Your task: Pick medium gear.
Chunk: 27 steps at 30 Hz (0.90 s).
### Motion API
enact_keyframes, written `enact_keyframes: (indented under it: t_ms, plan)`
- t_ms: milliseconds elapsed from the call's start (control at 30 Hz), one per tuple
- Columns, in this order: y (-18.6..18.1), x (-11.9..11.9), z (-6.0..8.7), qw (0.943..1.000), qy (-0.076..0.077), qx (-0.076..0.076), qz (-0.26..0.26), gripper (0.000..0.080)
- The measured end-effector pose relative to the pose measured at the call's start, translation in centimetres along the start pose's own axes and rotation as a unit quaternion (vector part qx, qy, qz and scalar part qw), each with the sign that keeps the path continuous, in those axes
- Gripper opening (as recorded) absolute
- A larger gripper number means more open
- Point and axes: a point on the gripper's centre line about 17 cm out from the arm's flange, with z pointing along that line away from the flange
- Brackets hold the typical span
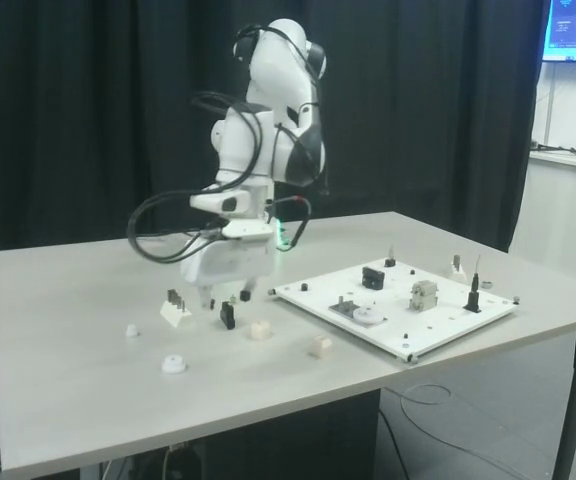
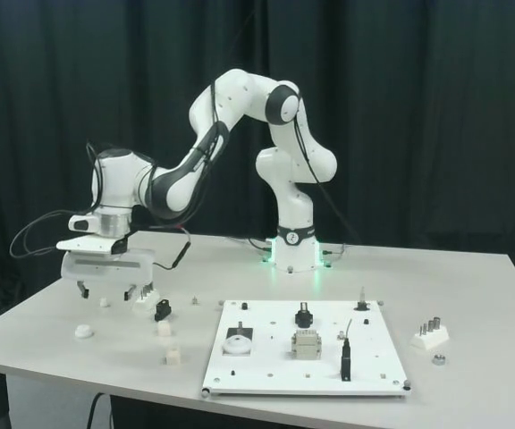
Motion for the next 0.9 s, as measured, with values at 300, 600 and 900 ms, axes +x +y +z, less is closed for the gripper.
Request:
enact_keyframes:
  t_ms: [300, 600, 900]
  plan:
    - [1.2, -2.2, 2.3, 0.9999, -0.004, 0.017, 0.002, 0.0800]
    - [2.0, -3.4, 3.3, 0.9993, -0.009, 0.035, 0.006, 0.0800]
    - [2.9, -4.5, 3.8, 0.9984, -0.016, 0.051, 0.014, 0.0800]
